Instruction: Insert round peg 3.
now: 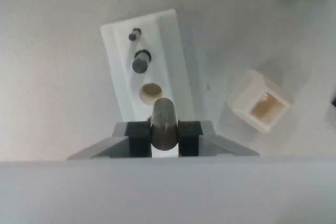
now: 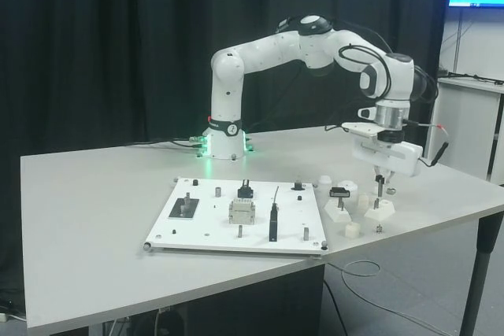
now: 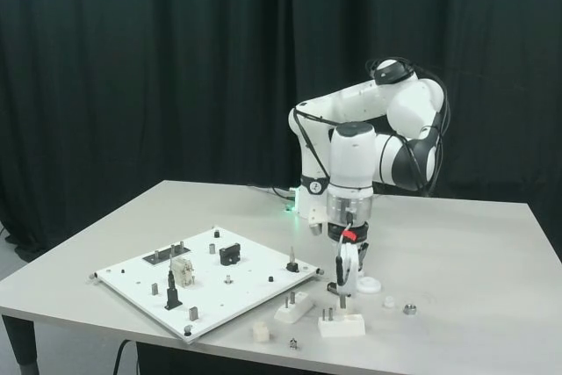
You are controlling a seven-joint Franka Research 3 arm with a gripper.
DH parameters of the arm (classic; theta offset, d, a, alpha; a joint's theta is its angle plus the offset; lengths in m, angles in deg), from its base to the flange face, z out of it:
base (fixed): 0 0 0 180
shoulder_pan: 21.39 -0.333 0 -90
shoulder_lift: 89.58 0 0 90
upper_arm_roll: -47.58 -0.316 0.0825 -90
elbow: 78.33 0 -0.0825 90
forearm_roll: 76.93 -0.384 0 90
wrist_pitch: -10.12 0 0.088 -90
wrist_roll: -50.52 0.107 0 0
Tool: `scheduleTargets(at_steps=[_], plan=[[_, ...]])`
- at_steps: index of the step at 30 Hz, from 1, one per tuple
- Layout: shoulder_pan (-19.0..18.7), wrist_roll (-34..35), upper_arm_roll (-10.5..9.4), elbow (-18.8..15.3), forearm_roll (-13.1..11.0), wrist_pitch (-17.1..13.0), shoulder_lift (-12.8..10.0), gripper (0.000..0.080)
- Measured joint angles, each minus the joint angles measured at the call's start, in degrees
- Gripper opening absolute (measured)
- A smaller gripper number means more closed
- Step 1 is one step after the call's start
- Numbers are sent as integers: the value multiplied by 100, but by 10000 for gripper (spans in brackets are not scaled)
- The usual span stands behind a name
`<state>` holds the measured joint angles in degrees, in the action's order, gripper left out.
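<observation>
My gripper [image 1: 164, 139] is shut on a grey round peg [image 1: 164, 123], which it holds upright just above a white peg holder block [image 1: 170, 66]. The block carries two smaller grey pegs [image 1: 139, 62] standing in a row, and beside them an open round hole [image 1: 150, 92]. The held peg's tip hangs close to that hole, slightly off to one side. In the first room view the gripper [image 2: 380, 175] hovers over the block [image 2: 379, 212] at the table's right end. In the second room view the gripper [image 3: 342, 281] hangs above the same block [image 3: 344, 328].
A small hollow white cube [image 1: 261, 106] lies beside the block. The white task board [image 2: 244, 214] with several fixtures lies in the middle of the table. Another white holder [image 3: 294, 307], a white disc [image 3: 367, 284] and a small nut [image 3: 409, 309] lie nearby.
</observation>
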<state>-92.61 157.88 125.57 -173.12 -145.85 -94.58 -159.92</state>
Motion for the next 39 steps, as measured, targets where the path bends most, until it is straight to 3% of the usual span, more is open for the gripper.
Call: scheduleTargets(at_steps=[8,39], plan=[[-8,7,120,46,0,178,1,105],[-8,65,121,77,64,172,-23,105]])
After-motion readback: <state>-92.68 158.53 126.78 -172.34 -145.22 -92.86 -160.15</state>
